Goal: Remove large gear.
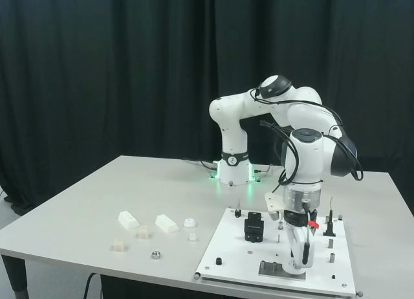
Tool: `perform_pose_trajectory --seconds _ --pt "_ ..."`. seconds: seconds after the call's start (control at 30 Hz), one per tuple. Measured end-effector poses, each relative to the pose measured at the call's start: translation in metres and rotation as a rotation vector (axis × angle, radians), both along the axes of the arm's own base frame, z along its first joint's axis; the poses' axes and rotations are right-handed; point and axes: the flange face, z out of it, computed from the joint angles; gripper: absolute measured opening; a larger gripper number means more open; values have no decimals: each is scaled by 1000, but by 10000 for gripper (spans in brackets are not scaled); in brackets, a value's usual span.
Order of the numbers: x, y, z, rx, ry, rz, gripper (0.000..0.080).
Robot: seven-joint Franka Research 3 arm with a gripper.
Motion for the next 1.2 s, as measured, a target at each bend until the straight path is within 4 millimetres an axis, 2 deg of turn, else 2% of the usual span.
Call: perform_pose_trajectory --seconds 0.97,1.2 --pt "1 -1 2 0 -3 -11 323" --pt "2 -2 12 -9 -5 -8 323"
